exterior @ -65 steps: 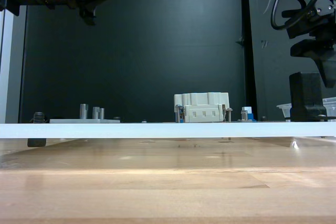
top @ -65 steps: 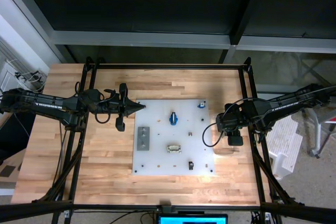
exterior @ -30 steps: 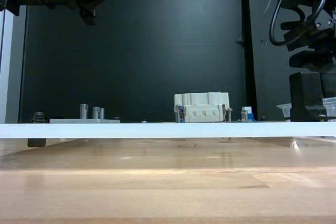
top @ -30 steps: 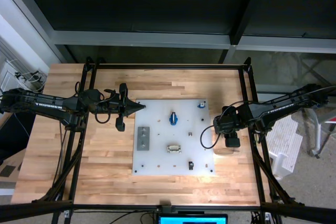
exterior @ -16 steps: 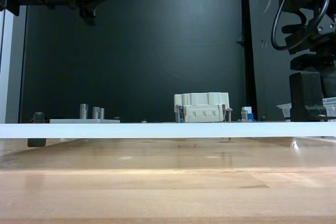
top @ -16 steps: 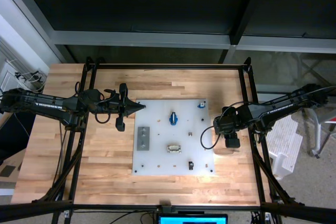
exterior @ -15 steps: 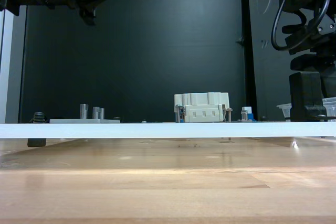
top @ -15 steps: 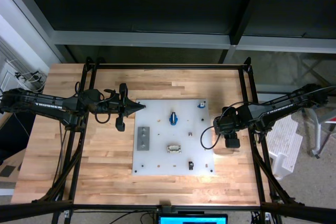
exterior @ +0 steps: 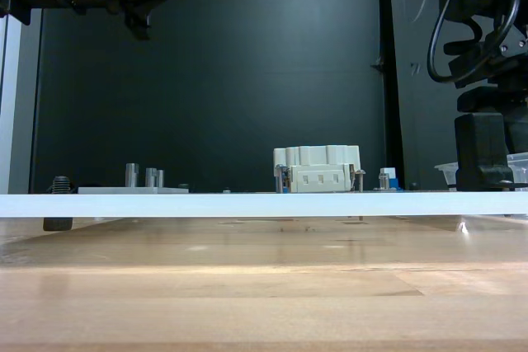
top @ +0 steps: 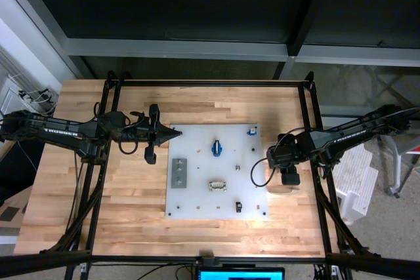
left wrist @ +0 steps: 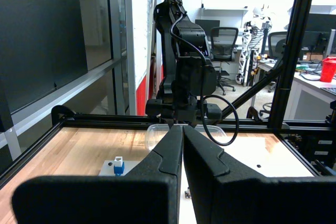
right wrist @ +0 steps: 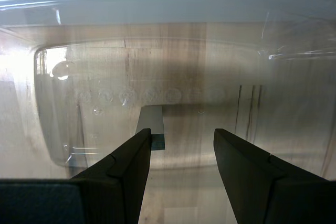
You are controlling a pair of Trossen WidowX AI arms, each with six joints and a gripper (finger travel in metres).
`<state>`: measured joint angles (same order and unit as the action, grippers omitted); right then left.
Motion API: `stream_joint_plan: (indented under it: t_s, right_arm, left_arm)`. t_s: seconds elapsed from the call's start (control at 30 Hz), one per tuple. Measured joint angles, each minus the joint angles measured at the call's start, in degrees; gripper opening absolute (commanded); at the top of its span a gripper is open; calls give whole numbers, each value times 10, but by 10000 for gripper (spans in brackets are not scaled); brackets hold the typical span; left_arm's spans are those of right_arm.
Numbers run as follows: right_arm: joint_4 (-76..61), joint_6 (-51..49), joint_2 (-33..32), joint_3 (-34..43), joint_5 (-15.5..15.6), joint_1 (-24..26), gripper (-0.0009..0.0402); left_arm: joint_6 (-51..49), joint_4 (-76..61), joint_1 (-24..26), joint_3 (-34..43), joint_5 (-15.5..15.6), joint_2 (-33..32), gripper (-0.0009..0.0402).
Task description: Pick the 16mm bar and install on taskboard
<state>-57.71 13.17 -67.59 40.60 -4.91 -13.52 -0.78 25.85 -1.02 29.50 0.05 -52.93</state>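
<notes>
The 16mm bar (right wrist: pixel 150 123) is a short grey metal piece lying free on the floor of a clear plastic container (right wrist: pixel 157 3). My right gripper (right wrist: pixel 182 132) hangs open just above it, and one finger (right wrist: pixel 121 166) covers the bar's near end. In the high view this gripper (top: pixel 289 178) points down over the container (top: pixel 281 189), right of the white task board (top: pixel 197 208). My left gripper (top: pixel 172 134) is shut and empty, held high over the board's far left corner, and its fingers (left wrist: pixel 173 145) are pressed together.
A grey block with holes (top: pixel 179 174) sits on the board's left side, with short metal pegs (exterior: pixel 144 176) standing on it. A beige connector (exterior: pixel 318 169) and a blue part (top: pixel 216 148) are mounted mid-board. Black frame rails (top: pixel 312 129) run along both sides of the table.
Over the last two seconds my right gripper has sunk lower over the container and shifted slightly left. The left arm has stayed still.
</notes>
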Motion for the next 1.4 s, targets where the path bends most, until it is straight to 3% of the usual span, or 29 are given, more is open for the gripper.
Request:
stream_joint_plan:
  t_s: [1.4]
  right_arm:
    - [3, 0, -15, 0, 0, 0, 165]
  left_arm:
    - [0, 0, 0, 0, 0, 0, 0]
